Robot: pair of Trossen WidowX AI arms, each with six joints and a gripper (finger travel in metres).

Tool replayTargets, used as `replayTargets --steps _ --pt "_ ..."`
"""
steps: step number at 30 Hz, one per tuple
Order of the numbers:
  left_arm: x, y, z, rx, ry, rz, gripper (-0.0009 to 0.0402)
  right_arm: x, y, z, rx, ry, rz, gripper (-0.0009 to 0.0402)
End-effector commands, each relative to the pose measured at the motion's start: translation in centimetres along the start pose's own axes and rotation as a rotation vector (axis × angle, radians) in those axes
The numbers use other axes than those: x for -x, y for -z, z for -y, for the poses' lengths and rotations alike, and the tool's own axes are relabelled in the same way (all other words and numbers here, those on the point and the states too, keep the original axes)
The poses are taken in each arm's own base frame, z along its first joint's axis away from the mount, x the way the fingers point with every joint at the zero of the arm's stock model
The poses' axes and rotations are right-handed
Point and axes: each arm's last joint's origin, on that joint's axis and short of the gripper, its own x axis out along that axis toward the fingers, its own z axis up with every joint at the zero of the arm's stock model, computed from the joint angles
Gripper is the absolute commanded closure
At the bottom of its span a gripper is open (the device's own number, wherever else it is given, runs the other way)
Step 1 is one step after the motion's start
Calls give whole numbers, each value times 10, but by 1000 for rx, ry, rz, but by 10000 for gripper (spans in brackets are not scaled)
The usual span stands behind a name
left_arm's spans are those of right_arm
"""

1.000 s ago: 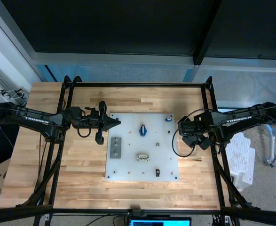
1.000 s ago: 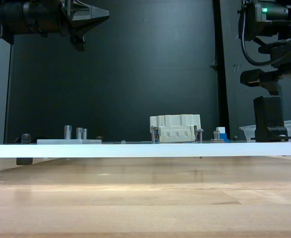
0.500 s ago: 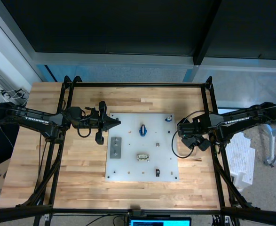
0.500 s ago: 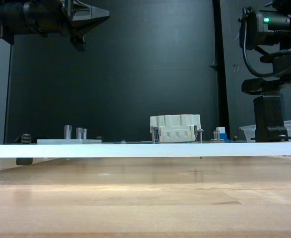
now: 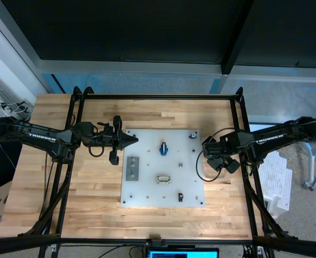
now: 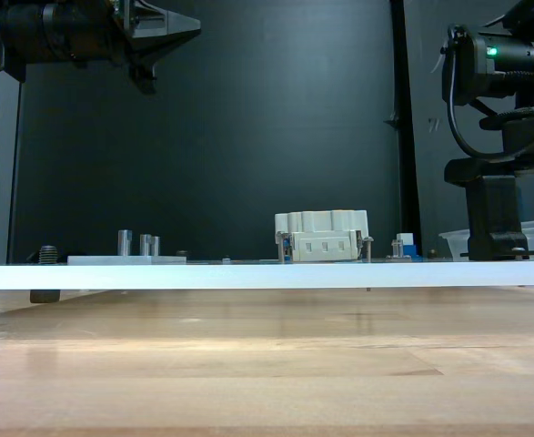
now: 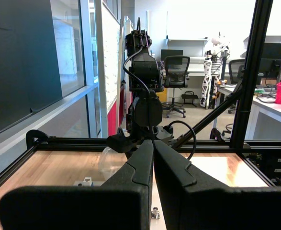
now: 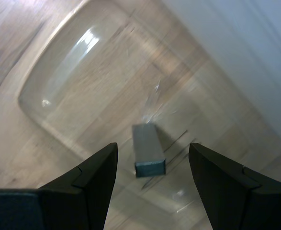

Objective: Pick the 16mm bar and install on taskboard

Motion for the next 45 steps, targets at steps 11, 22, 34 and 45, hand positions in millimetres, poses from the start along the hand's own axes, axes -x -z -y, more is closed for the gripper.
replayTargets --steps 11,22,34,45 --pt "0 0 0 0 0 0 393 -3 1 -1 -2 -3 -3 200" --pt "0 0 0 0 0 0 393 -3 1 -1 -1 -3 -3 263" --pt "0 0 0 0 0 0 393 -3 1 -1 -1 -3 -3 327" --pt "0 0 0 0 0 0 393 2 0 0 -5 -4 -6 381"
